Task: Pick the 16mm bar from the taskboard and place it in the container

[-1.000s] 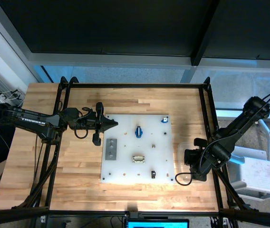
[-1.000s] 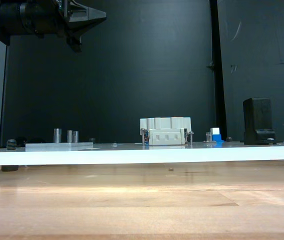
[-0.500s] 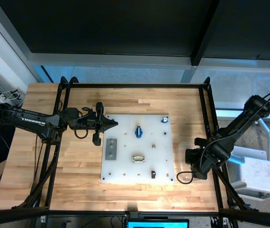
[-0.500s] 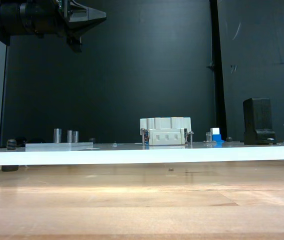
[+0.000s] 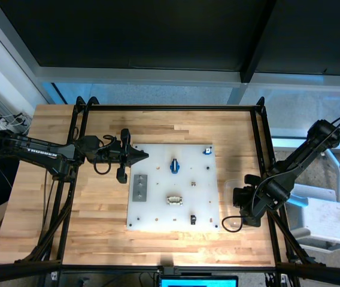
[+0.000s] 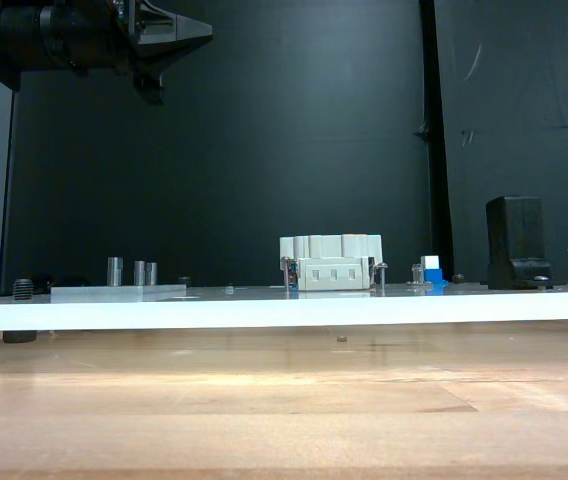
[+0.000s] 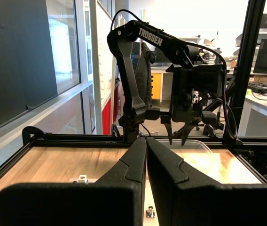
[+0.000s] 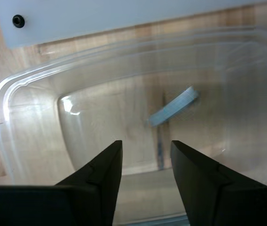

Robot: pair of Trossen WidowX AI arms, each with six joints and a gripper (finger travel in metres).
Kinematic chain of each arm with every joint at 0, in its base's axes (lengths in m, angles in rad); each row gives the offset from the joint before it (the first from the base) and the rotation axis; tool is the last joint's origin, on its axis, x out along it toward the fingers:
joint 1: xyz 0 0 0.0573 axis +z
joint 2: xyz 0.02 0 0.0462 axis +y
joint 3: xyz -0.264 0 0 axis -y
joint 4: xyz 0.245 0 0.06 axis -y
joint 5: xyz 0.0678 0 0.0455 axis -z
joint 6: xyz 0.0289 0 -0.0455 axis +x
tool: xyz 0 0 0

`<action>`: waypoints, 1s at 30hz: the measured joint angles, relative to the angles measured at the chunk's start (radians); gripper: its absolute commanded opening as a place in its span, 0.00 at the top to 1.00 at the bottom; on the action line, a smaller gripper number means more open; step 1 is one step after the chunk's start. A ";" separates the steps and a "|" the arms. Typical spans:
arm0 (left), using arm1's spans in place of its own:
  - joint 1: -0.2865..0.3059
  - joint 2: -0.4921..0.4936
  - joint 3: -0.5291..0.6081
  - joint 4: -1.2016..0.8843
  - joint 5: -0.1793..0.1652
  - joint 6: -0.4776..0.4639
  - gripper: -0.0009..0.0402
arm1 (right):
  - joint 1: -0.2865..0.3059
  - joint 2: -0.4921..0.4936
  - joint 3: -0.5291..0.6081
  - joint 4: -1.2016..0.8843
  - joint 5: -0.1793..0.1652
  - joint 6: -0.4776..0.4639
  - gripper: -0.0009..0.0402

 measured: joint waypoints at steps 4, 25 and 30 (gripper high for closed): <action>0.000 0.000 0.000 0.000 0.000 0.000 0.98 | 0.000 0.000 0.000 0.021 -0.001 0.002 0.56; 0.000 0.000 0.000 0.000 0.000 0.000 0.98 | 0.000 0.000 0.000 0.098 -0.001 -0.001 0.55; 0.000 0.000 0.000 0.000 0.000 0.000 0.98 | 0.000 0.000 0.000 0.101 -0.001 -0.001 0.56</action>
